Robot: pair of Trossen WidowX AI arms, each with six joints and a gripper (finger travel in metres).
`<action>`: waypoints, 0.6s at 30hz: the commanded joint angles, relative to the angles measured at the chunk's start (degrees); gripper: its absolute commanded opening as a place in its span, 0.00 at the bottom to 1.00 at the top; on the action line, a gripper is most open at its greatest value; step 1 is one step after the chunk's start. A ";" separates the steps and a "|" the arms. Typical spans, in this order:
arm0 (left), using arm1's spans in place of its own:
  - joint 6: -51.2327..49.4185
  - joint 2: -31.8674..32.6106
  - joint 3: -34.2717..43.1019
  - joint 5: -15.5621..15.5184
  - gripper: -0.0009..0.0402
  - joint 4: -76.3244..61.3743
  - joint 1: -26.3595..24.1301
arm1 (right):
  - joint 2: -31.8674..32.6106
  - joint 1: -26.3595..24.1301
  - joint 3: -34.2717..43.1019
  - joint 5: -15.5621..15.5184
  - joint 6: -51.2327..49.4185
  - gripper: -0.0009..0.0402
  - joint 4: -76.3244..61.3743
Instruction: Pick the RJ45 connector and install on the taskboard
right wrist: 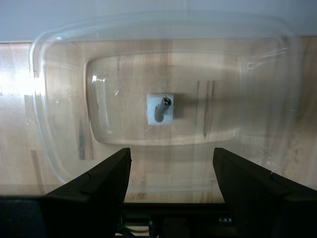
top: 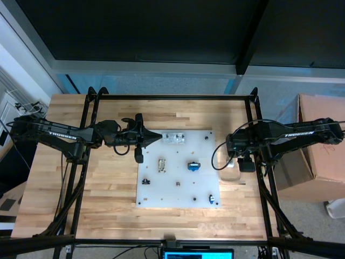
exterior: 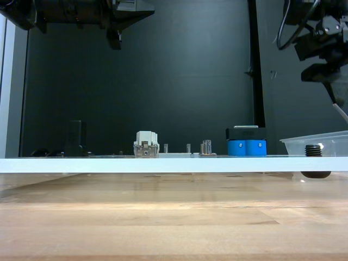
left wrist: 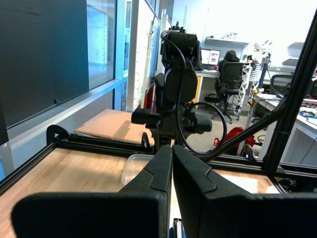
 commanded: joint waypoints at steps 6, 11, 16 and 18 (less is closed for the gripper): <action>0.00 0.00 0.02 0.02 0.02 0.02 0.02 | 0.00 0.13 -4.22 -0.28 1.46 0.58 4.57; 0.00 0.00 0.02 0.02 0.02 0.02 0.02 | 0.00 0.20 -6.08 -0.37 2.43 0.58 6.78; 0.00 0.00 0.02 0.02 0.02 0.02 0.02 | 0.00 0.31 -8.00 -0.44 3.06 0.58 8.70; 0.00 0.00 0.02 0.02 0.02 0.02 0.02 | 0.00 0.31 -8.46 -0.44 3.28 0.58 9.29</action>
